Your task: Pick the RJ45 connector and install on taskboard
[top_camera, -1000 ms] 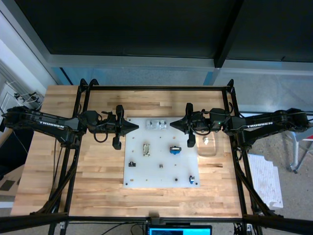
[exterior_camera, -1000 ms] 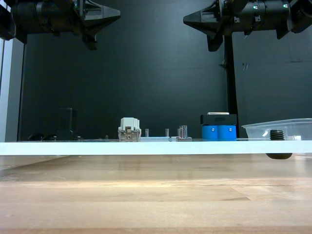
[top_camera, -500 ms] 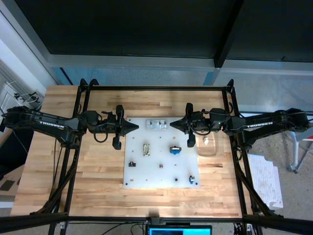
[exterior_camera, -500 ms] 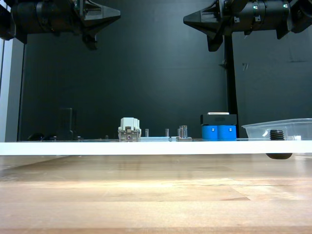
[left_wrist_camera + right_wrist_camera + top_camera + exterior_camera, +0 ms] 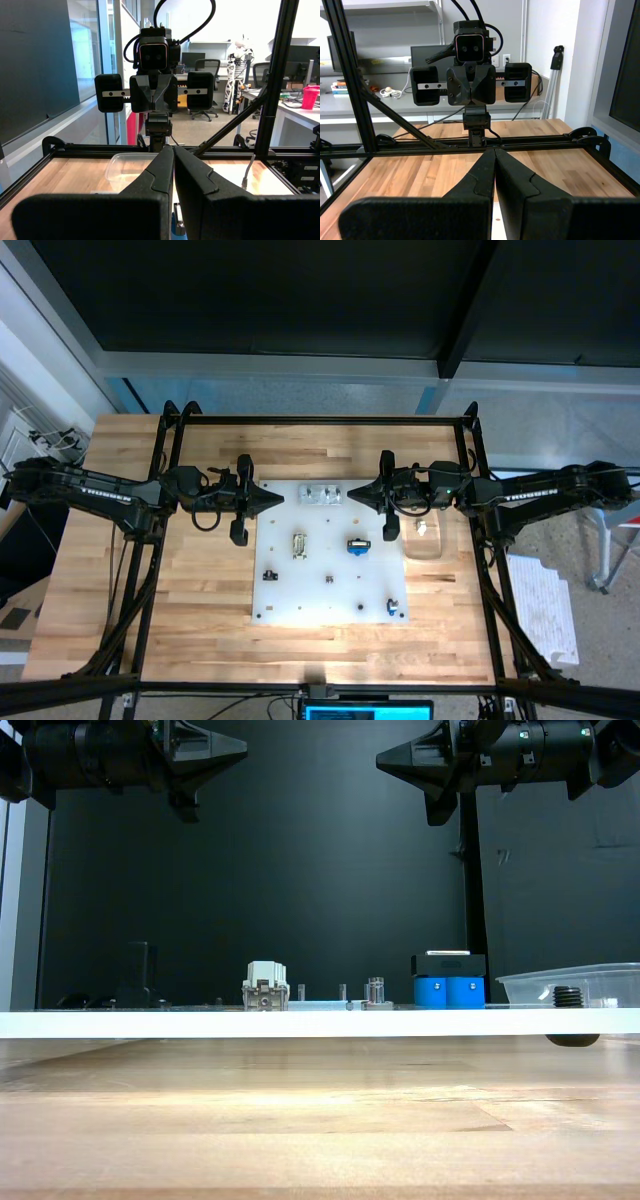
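Observation:
At the white board's (image 5: pixel 300 590) near right corner, a grey piece covers the blue jack (image 5: pixel 394 611). In the left wrist view, a grey cable (image 5: pixel 249 169) rises from a grey boot there, so the connector (image 5: pixel 391 602) appears to stand in the jack. The clear tray (image 5: pixel 424 550) right of the board holds the white block (image 5: pixel 422 528) with nothing dark on it. My left gripper (image 5: pixel 280 499) hangs shut and empty high over the board's far left edge. My right gripper (image 5: pixel 350 495) hangs shut and empty over the far right, facing it.
The board also carries a pale square connector (image 5: pixel 298 545), a larger blue part (image 5: pixel 357 546) and a clear piece (image 5: pixel 322 496) at its far edge. A black frame (image 5: pixel 320 421) rings the wooden table. A laptop (image 5: pixel 366 708) sits at the near edge.

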